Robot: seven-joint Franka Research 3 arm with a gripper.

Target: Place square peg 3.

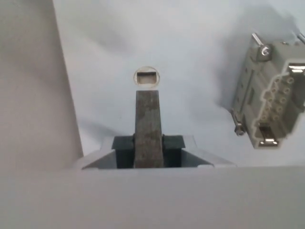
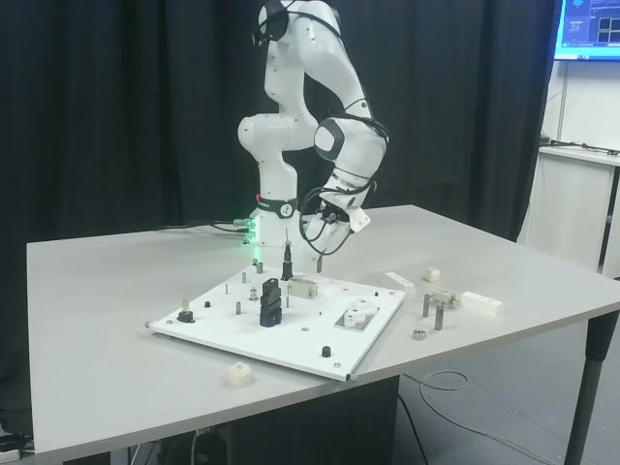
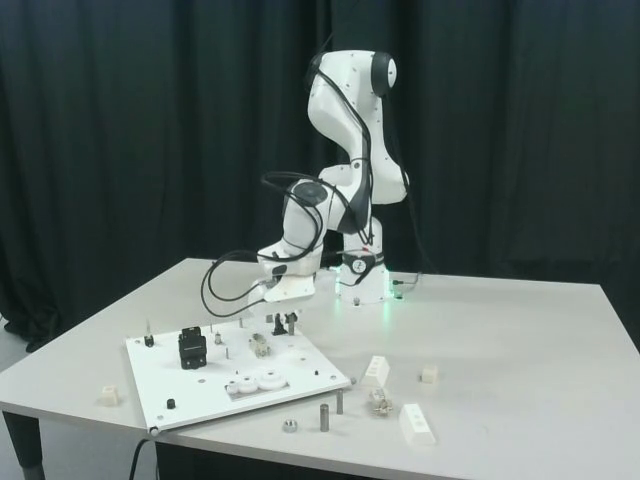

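While I watch from my remote station, the scene reads so:
Gripper: the white arm's two-fingered gripper (image 1: 148, 143) hangs low over the white square assembly board (image 2: 300, 334).
Jaws: closed tight on the dark grey square metal peg (image 1: 147, 125), held upright.
Peg: just above, not inside, the square socket (image 1: 146, 78).
Neighbour: a grey multi-pin connector block (image 1: 271, 98) sits near the socket.

path: bare board (image 1: 190, 57) around square hole (image 1: 146, 77); obstacle: 1 grey connector (image 1: 271, 95) well aside
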